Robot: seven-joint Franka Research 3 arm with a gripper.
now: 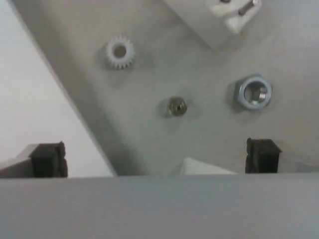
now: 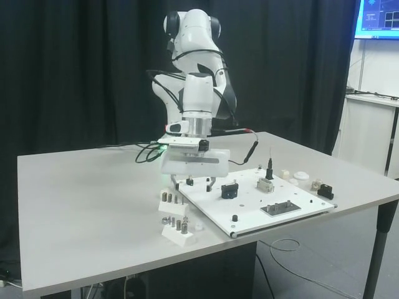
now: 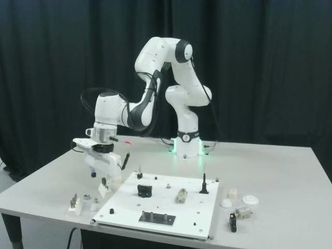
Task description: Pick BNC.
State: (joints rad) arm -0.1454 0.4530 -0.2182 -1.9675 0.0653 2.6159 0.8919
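In the wrist view a small round metal connector (image 1: 176,106), the BNC, stands on end on the grey table (image 1: 209,134). My gripper (image 1: 155,157) hangs above the table and is open, with its black fingertips (image 1: 48,159) wide apart. Nothing is between them, and the connector lies apart from both tips. In the first room view the gripper (image 2: 198,182) hovers at the edge of the white board (image 2: 249,205). In the second room view the gripper (image 3: 98,178) is above the small parts beside the board's (image 3: 155,207) left edge.
A white gear (image 1: 119,52) and a grey hex nut (image 1: 254,92) lie near the connector. A white block with screws (image 1: 219,15) is beyond them. Two white blocks (image 2: 171,202) (image 2: 177,229) holding small parts stand by the board. Black fixtures (image 2: 229,190) sit on the board.
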